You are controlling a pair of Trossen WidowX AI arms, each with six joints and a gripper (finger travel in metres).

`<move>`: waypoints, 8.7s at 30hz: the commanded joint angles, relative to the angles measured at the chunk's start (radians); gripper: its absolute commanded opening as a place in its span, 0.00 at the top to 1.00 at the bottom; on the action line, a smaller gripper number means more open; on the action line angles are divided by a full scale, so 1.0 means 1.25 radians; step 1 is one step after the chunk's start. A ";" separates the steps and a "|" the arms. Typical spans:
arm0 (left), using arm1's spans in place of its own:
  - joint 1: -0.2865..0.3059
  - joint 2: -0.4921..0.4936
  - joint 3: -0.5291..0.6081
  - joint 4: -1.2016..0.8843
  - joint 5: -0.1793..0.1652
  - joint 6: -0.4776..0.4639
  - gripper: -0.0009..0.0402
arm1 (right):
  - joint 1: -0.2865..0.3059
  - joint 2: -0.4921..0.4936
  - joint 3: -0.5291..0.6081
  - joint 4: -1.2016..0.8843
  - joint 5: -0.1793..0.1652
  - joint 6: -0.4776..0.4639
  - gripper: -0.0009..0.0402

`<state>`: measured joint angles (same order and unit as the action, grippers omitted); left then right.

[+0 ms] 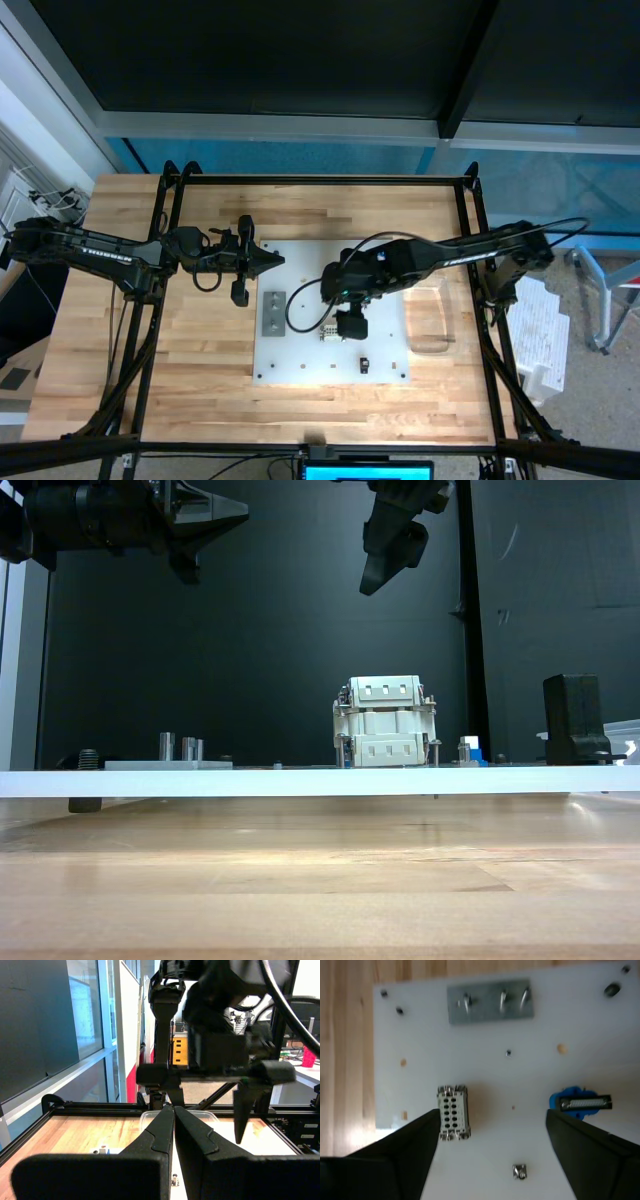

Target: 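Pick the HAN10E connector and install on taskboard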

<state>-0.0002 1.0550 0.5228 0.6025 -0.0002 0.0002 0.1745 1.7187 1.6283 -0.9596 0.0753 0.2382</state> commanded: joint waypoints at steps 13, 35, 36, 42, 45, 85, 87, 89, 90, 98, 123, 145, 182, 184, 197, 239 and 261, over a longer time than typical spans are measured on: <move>0.000 0.000 0.000 0.000 0.000 0.000 0.98 | -0.078 -0.288 -0.344 0.279 -0.001 -0.095 0.91; 0.000 0.000 0.000 0.000 0.000 0.000 0.98 | -0.154 -0.533 -0.663 0.752 -0.060 -0.126 0.98; 0.000 0.000 0.000 0.000 0.000 0.000 0.98 | -0.154 -0.535 -0.673 0.784 -0.060 -0.126 0.98; 0.000 0.000 0.000 0.000 0.000 0.000 0.98 | -0.154 -0.544 -0.726 0.951 -0.060 -0.129 0.98; 0.000 0.000 0.000 0.000 0.000 0.000 0.98 | -0.154 -0.548 -0.748 1.007 -0.060 -0.132 0.98; 0.000 0.000 0.000 0.000 0.000 0.000 0.98 | -0.155 -0.557 -0.818 1.100 -0.054 -0.113 0.98; 0.000 0.000 0.000 0.000 0.000 0.000 0.98 | -0.155 -0.557 -0.818 1.102 -0.054 -0.113 0.98; 0.000 0.000 0.000 0.000 0.000 0.000 0.98 | -0.155 -0.557 -0.818 1.101 -0.054 -0.114 0.98; 0.000 0.000 0.000 0.000 0.000 0.000 0.98 | -0.155 -0.557 -0.818 1.101 -0.054 -0.113 0.98; 0.000 0.000 0.000 0.000 0.000 0.000 0.98 | -0.155 -0.557 -0.818 1.098 -0.054 -0.113 0.98; 0.000 0.000 0.000 0.000 0.000 0.000 0.98 | -0.155 -0.557 -0.818 1.092 -0.054 -0.114 0.98; 0.000 0.000 0.000 0.000 0.000 0.000 0.98 | -0.155 -0.557 -0.818 1.092 -0.054 -0.114 0.98; 0.000 0.000 0.000 0.000 0.000 0.000 0.98 | -0.155 -0.557 -0.818 1.092 -0.054 -0.114 0.98; 0.000 0.000 0.000 0.000 0.000 0.000 0.98 | -0.155 -0.557 -0.818 1.092 -0.054 -0.114 0.98; 0.000 0.000 0.000 0.000 0.000 0.000 0.98 | -0.155 -0.557 -0.818 1.092 -0.054 -0.113 0.98; 0.000 0.000 0.000 0.000 0.000 0.000 0.98 | -0.155 -0.557 -0.818 1.092 -0.054 -0.114 0.98; 0.000 0.000 0.000 0.000 0.000 0.000 0.98 | -0.155 -0.557 -0.818 1.092 -0.054 -0.114 0.98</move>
<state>-0.0002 1.0554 0.5228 0.6025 -0.0002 0.0002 -0.0200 1.0225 0.6064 0.4049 0.0074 0.0963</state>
